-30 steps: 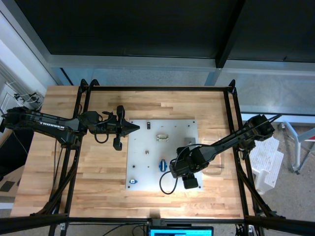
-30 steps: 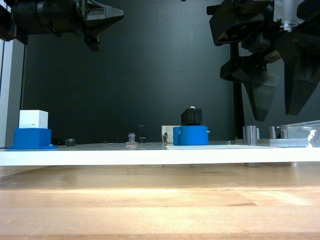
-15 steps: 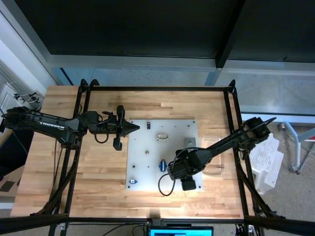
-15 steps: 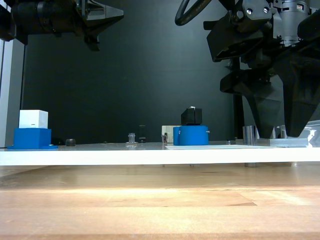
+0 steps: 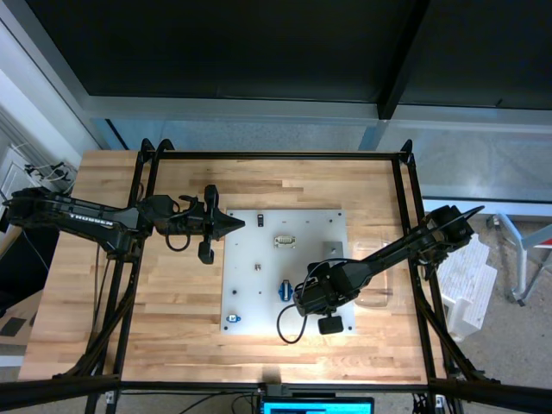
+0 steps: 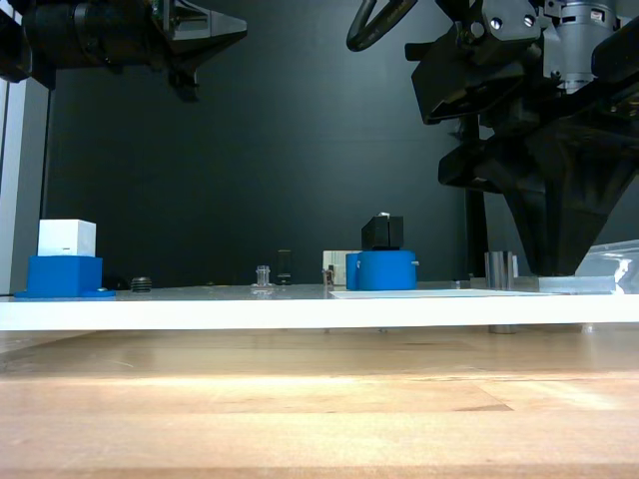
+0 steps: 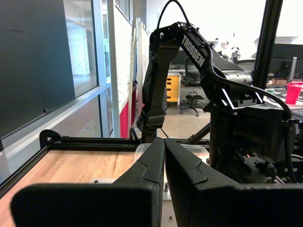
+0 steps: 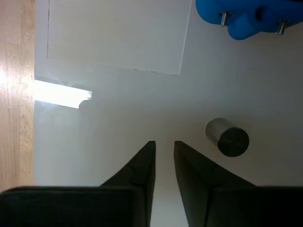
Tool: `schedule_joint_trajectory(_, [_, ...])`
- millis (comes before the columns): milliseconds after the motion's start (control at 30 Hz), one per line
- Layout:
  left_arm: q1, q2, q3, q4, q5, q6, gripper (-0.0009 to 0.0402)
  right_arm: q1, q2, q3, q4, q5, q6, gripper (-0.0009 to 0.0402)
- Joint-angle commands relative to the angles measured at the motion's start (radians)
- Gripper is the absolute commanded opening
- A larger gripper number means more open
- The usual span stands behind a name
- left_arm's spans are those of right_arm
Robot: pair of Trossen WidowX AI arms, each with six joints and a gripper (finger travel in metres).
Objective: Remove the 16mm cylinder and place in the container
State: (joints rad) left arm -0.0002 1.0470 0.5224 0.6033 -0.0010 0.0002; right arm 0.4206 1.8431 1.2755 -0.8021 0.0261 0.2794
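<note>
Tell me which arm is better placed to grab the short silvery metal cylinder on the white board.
Right. The right gripper hangs low over the white board, the cylinder close beside it; the left gripper sits raised near the board's far left corner.

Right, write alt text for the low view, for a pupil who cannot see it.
The right gripper is lowered to the white board, its tips just right of the upright 16mm cylinder and not gripping it. The left gripper hangs high at the upper left, and the edge of the clear container shows at far right.
</note>
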Motion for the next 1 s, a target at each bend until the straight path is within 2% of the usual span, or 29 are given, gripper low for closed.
schedule_joint_trajectory(33, [0.0,0.0,0.0,0.0,0.0,0.0,0.0,0.0,-0.001,0.0,0.0,0.001,0.0,0.0019])
schedule_joint_trajectory(133, [0.0,0.0,0.0,0.0,0.0,0.0,0.0,-0.002,-0.001,0.0,0.0,0.0,-0.001,-0.0003])
schedule_joint_trajectory(633, [0.0,0.0,0.0,0.0,0.0,0.0,0.0,-0.002,-0.006,0.006,-0.018,0.0,-0.005,0.0])
schedule_joint_trajectory(1000, [0.0,0.0,0.0,0.0,0.0,0.0,0.0,-0.004,-0.085,0.01,-0.061,0.0,-0.002,0.0])
